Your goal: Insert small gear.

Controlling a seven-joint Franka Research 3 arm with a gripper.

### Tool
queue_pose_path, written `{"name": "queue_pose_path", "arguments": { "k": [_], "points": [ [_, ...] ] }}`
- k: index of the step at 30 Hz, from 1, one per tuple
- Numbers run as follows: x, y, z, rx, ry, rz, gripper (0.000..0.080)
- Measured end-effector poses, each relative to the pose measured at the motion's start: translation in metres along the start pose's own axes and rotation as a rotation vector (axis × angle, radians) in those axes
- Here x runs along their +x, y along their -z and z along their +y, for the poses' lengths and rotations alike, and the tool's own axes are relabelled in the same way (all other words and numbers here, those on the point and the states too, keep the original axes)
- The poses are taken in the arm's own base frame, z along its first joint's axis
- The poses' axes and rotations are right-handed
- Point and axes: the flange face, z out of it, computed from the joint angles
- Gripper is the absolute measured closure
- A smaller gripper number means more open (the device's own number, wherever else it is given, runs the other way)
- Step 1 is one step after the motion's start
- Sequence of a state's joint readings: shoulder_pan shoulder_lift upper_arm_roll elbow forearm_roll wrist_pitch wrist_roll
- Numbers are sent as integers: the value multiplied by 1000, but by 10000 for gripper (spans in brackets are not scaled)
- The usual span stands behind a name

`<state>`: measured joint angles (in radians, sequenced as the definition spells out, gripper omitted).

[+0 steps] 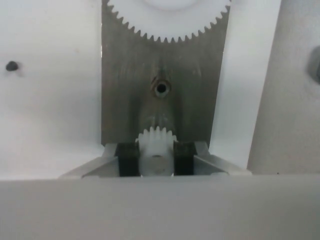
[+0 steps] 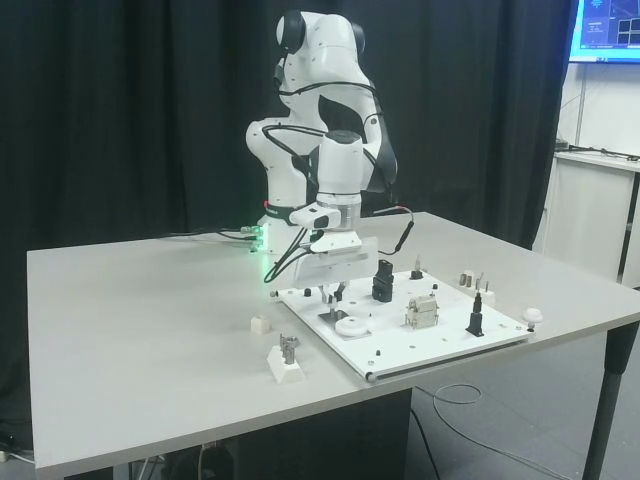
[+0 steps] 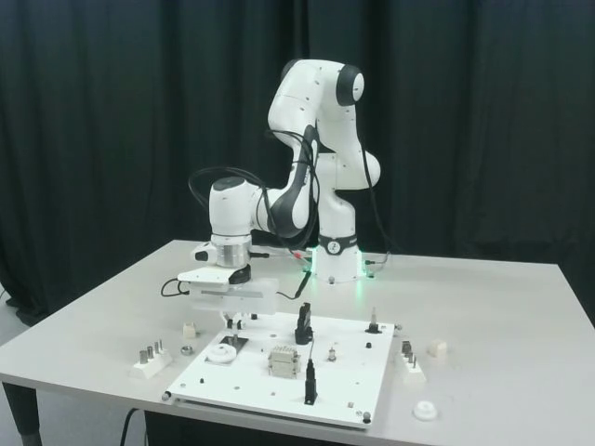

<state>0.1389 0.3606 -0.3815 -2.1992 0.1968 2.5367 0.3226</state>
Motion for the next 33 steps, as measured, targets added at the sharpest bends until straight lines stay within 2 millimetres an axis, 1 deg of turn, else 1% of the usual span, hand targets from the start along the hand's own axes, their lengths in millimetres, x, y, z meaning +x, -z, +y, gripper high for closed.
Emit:
{"name": "queue_pose_path", "arguments": {
  "k": [11,12,17,18,26,27,32,33],
  "points": [
    [0,0,0,0,3,0,663],
    [0,0,0,0,3,0,636],
    [0,0,0,-1,3,-1,636],
    [0,0,0,0,3,-1,380],
    [2,5,4,4,-5,7,380],
    [3,6,5,5,-7,9,32],
    [8,13,12,9,-24,21,32],
    [10,14,14,10,-28,23,10]
  ]
}}
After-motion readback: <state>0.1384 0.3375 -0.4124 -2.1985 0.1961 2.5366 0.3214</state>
